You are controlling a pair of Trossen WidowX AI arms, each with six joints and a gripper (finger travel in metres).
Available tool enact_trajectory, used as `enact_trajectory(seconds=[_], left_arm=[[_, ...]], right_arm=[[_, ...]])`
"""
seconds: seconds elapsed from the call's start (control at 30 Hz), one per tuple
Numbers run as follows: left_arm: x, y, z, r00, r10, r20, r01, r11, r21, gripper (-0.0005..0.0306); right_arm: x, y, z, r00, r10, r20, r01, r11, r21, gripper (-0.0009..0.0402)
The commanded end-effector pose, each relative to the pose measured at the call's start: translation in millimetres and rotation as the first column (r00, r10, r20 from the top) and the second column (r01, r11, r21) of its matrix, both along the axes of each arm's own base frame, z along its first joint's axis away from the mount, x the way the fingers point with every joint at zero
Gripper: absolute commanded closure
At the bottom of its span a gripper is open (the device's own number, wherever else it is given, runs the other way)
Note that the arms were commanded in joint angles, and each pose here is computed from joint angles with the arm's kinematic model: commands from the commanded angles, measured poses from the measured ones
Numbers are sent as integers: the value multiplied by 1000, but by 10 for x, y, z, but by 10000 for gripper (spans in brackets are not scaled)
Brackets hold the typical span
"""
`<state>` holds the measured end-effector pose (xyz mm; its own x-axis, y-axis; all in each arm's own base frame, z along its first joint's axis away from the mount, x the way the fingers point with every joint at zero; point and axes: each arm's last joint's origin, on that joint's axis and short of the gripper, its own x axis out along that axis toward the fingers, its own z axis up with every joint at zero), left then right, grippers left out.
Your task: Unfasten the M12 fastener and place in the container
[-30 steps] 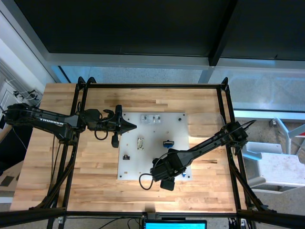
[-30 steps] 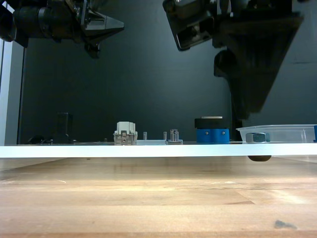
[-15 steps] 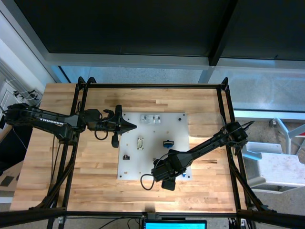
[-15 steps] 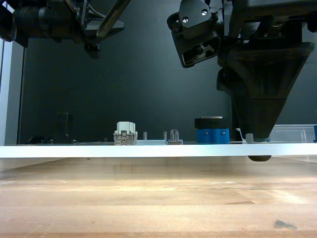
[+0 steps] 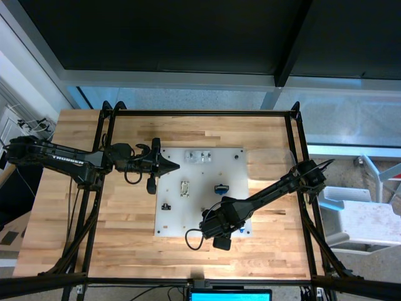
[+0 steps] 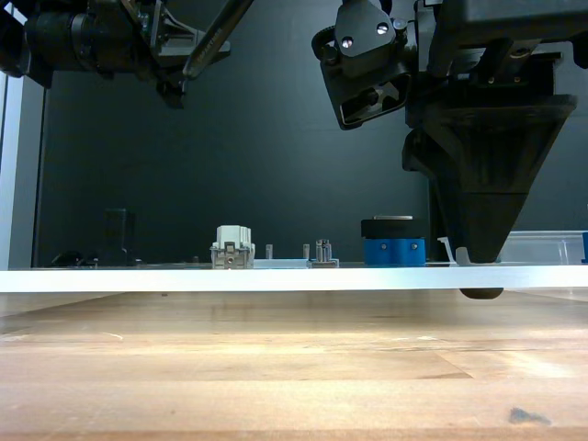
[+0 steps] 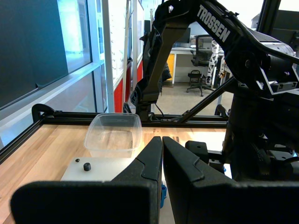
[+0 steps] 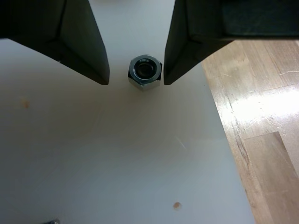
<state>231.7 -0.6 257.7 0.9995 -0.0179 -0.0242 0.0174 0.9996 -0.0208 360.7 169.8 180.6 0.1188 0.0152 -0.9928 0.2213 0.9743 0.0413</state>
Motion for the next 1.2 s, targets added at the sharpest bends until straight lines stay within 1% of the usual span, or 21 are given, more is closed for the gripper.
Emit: enact_trajectory(seconds=[0.03,0.27,0.63,0.73,0.8,0.87,0.97,1.03,1.1,1.13,1.2], left_arm=[[0,1,0,1000,0,0,0,1000,0,300],[0,1,0,1000,0,0,0,1000,0,300],[0,1,0,1000,0,0,0,1000,0,300],[0,0,0,1000,0,0,0,1000,0,300],[0,0,0,1000,0,0,0,1000,0,300],[0,1,0,1000,0,0,0,1000,0,300],[0,1,0,1000,0,0,0,1000,0,300],[0,0,0,1000,0,0,0,1000,0,300],[0,1,0,1000,0,0,0,1000,0,300],[0,0,0,1000,0,0,0,1000,0,300],[0,1,0,1000,0,0,0,1000,0,300]], right_arm=[[-2,-1,-1,1000,0,-1,0,1000,0,268],[-8,-7,-16,1000,-1,-6,1,1000,-1,314],[6,1,-14,1000,6,9,-6,1000,7,389],[9,2,-14,998,55,13,-55,999,3,392],[9,4,-14,994,109,14,-109,994,-3,389],[8,8,-14,983,182,14,-182,983,-10,388],[8,8,-14,952,306,14,-306,952,-27,389],[8,8,-14,916,402,12,-401,915,-41,389],[9,9,-13,857,516,9,-515,855,-58,389],[9,9,-13,821,571,6,-570,819,-66,389],[9,8,-13,731,682,-3,-680,729,-84,389]])
